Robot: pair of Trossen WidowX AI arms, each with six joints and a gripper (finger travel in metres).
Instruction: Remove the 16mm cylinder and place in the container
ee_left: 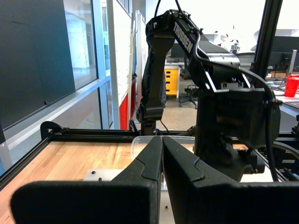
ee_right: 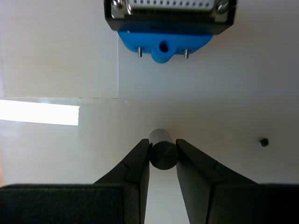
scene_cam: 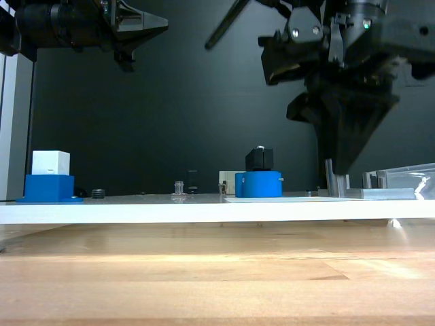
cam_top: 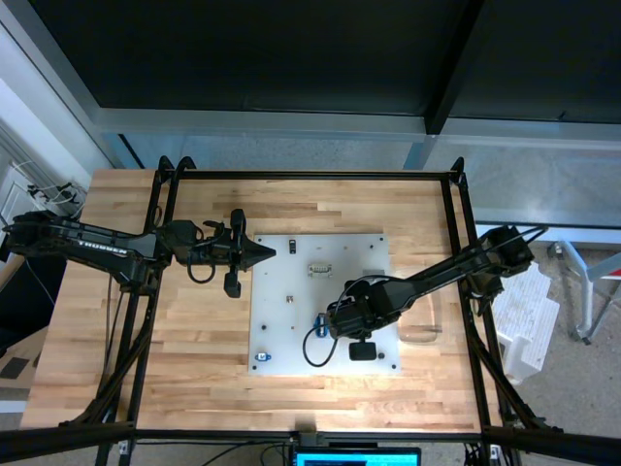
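Two black robot arms reach over one white board (cam_top: 291, 320) at the middle of the wooden desk (cam_top: 194, 369). The right gripper (ee_right: 162, 144) points down over the board's near right part, its two fingers (ee_right: 138, 163) clamped on either side of the single 16mm cylinder (ee_right: 163, 156), a small grey peg close to one blue connector mount (ee_right: 163, 44). Whether the peg touches the board cannot be told. The one clear container (cam_top: 434, 311) sits at the board's right edge. The left gripper (ee_left: 162, 140) hovers at the board's left edge, fingers pressed together and holding nothing.
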